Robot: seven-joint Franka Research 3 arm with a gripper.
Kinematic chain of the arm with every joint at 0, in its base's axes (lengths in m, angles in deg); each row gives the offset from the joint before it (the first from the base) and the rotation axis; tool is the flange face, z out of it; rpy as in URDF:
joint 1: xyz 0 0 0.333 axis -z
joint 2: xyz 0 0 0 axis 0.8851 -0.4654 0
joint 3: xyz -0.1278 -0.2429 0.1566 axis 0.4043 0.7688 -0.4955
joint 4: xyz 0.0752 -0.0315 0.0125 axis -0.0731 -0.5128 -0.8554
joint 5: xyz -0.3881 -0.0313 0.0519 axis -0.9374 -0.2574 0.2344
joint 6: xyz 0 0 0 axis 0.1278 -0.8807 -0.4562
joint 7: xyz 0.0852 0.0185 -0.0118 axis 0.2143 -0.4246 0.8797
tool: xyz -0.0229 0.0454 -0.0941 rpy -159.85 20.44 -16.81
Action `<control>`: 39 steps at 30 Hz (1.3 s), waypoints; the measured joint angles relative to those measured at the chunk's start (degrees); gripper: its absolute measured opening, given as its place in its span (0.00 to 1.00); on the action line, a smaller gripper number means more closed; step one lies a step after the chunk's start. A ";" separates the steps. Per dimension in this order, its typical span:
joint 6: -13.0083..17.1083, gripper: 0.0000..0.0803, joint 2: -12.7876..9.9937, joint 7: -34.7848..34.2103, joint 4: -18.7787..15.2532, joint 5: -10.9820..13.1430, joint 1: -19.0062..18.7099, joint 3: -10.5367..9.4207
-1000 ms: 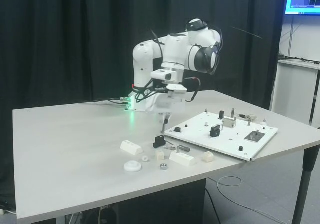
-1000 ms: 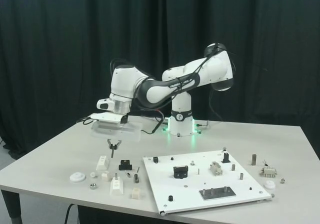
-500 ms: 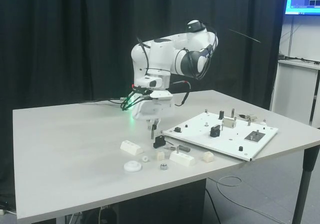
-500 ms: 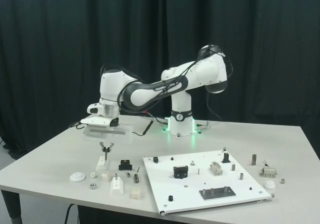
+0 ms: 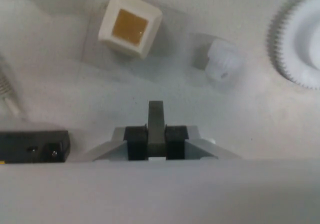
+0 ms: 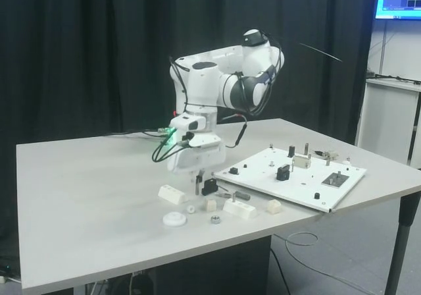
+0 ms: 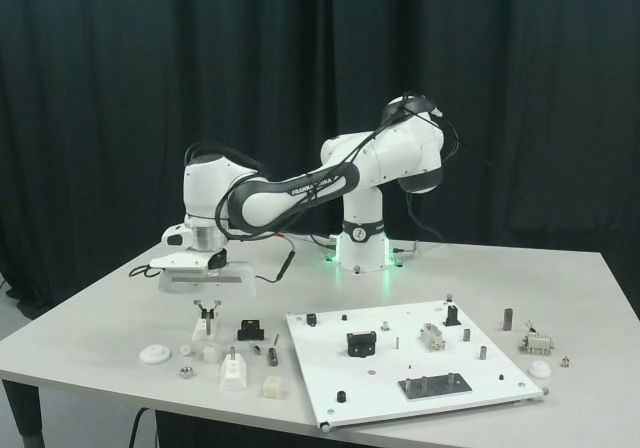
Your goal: Place square peg 2.
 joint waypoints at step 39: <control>-1.24 0.16 -0.52 -0.06 3.32 -0.31 3.37 -2.58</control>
